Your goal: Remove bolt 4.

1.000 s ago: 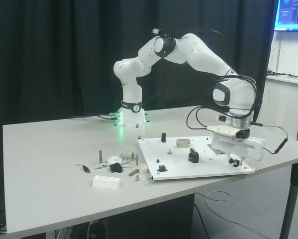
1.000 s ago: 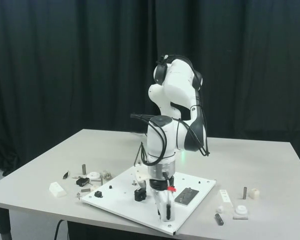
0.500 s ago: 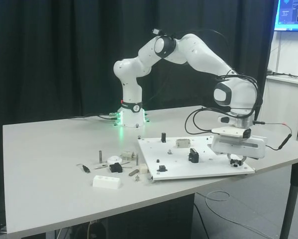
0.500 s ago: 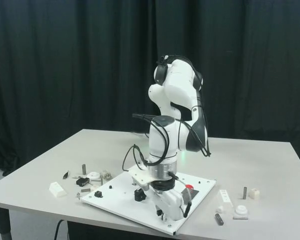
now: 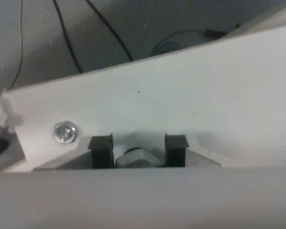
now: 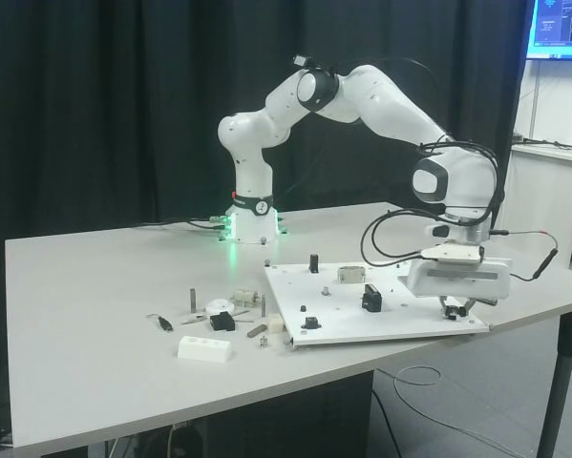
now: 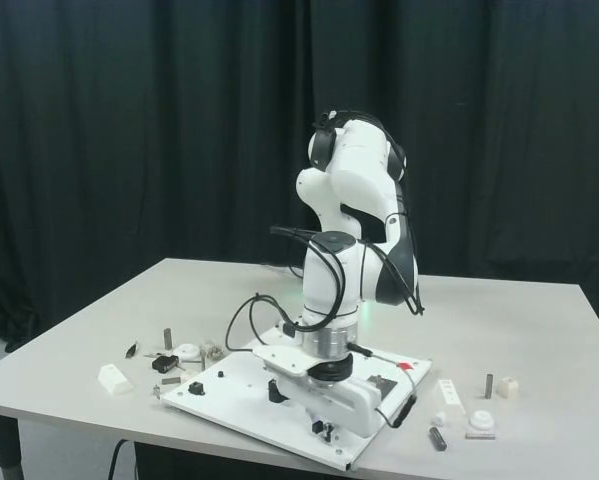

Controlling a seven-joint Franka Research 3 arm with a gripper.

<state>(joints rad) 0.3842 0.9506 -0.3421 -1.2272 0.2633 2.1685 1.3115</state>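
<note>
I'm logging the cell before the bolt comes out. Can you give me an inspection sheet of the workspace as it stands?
Surface: grey table; a white plate lies on it near the front edge.
Job's things: bolt on the plate near its corner, head between the fingertips; which number it is cannot be told.
Clutter: small loose parts beside the plate; more on the plate's other side.
Grippers: gripper low over the plate's corner, black fingertips either side of the bolt head.
Cables: black cables loop off the wrist; others on the floor.
Surroundings: black curtain, screen in one corner.
</note>
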